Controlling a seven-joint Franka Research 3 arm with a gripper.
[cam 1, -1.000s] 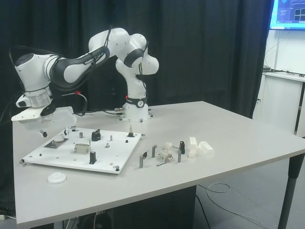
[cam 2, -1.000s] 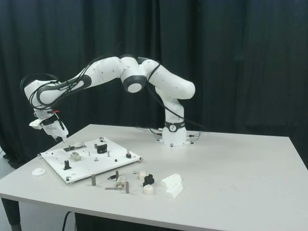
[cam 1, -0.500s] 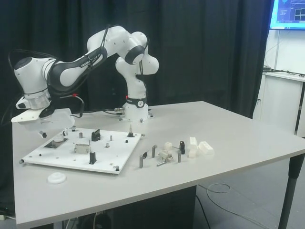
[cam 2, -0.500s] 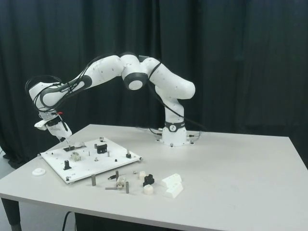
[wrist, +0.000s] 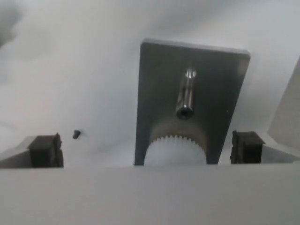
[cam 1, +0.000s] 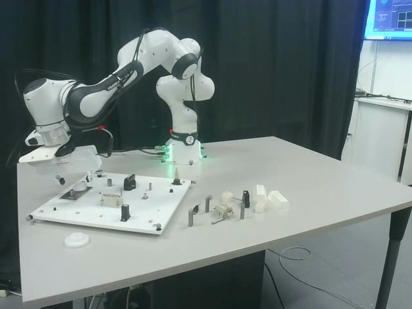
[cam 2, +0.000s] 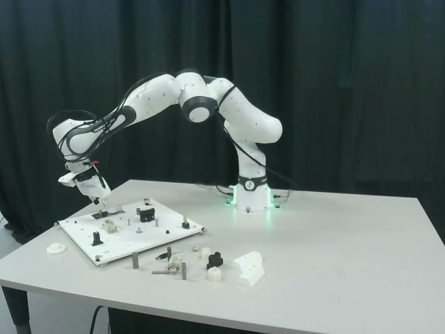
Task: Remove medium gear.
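The medium gear (wrist: 174,151) is a white toothed wheel on a grey plate (wrist: 159,93), next to a bare metal pin (wrist: 186,93). My gripper (wrist: 145,149) is open, with one black fingertip on each side of the gear and a gap on both sides. In the first room view the gripper (cam 1: 78,177) hangs just above the gear (cam 1: 79,187) at the far left corner of the white board (cam 1: 138,215). The second room view shows the gripper (cam 2: 106,204) low over the gear (cam 2: 113,208).
A larger white gear (cam 1: 76,240) lies on the table off the board's near left corner. The board carries black blocks and pegs. Loose pegs and white blocks (cam 1: 259,197) lie right of the board. Green lights glow at the arm's base (cam 1: 182,153).
The gripper has moved in from beyond the board's left edge to over the gear and sits lower. Green lights at the arm's base have come on.
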